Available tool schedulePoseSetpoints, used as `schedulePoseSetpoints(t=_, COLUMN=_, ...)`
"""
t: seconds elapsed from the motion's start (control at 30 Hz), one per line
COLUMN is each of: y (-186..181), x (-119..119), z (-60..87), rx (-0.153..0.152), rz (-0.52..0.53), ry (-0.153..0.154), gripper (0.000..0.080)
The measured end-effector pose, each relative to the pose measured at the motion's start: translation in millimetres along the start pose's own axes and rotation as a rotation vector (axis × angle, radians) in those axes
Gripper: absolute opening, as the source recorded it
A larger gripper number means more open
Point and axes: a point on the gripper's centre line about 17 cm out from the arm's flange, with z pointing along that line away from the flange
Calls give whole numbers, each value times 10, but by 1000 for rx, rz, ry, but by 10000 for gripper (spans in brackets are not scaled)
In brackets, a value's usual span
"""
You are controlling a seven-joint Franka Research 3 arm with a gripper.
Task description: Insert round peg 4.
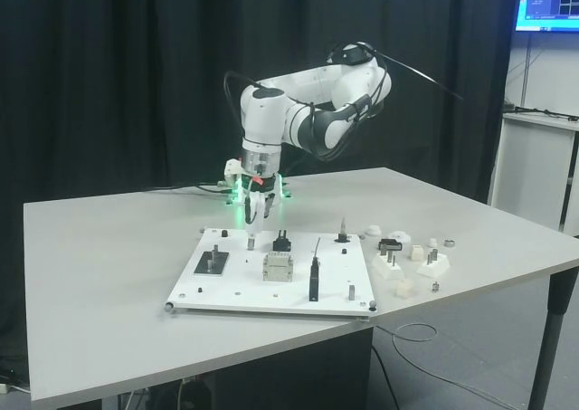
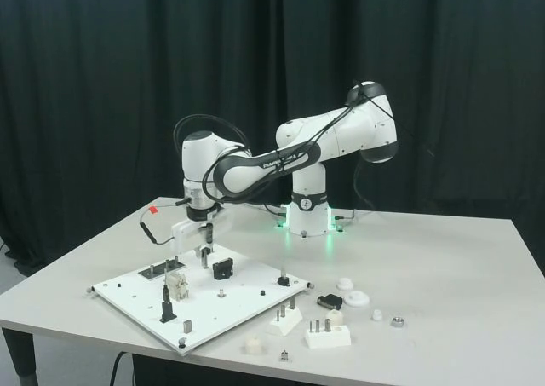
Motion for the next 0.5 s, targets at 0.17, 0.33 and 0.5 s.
schedulePoseSetpoints(t=0.17, y=22, x=-27, z=29, rx=-3, rz=2, ry=-8, gripper=145)
schedulePoseSetpoints(t=0.33, y=47, x=-51, z=54, rx=-2, rz=5, ry=-14, gripper=145)
schedulePoseSetpoints(t=0.5, y=75, x=-46, z=64, rx=-4, rz=7, ry=-14, gripper=145)
